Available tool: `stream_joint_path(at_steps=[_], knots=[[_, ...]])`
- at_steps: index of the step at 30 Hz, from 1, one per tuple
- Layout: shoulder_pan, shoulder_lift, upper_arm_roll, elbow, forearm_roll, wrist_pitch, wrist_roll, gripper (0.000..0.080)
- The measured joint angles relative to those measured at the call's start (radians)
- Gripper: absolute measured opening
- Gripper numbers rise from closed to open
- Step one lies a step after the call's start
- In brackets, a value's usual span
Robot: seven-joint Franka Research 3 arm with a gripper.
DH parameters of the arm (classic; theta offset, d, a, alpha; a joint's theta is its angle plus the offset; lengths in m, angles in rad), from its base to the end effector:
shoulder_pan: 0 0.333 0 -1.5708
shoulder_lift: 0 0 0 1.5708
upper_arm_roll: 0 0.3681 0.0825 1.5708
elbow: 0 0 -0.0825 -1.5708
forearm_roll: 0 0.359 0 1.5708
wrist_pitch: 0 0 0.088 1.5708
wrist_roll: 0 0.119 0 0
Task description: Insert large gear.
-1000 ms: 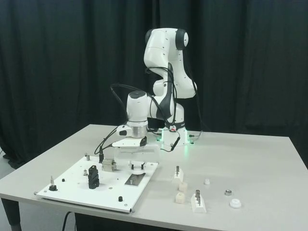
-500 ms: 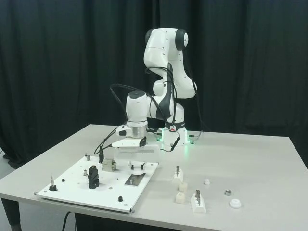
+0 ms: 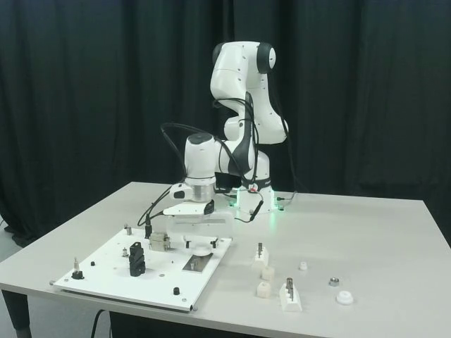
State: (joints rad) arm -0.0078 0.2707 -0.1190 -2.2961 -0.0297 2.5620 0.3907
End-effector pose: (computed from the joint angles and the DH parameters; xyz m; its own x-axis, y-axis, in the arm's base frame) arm 0.5257 -0.0658 0.2907 0.8832 -0.4688 0.0146 -0.4690 -0.8820 0.0458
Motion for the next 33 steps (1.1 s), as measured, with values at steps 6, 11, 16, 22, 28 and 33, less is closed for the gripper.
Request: stream_joint_path(at_steps=[6,11,16,22,28,33], knots=[[0.0,0.0,-0.007,0.005,0.0,-0.001,0.0,0.0697],[0.0,-0.001,-0.022,0.017,0.0,-0.005,0.0,0.0781],[0.0,-0.001,-0.039,0.034,-0.001,-0.025,0.0,0.0795],[0.0,-0.002,-0.055,0.057,0.0,-0.06,0.008,0.08],[0.0,-0.002,-0.066,0.075,0.0,-0.086,0.023,0.08],[0.0,-0.002,-0.071,0.082,0.0,-0.096,0.026,0.08]])
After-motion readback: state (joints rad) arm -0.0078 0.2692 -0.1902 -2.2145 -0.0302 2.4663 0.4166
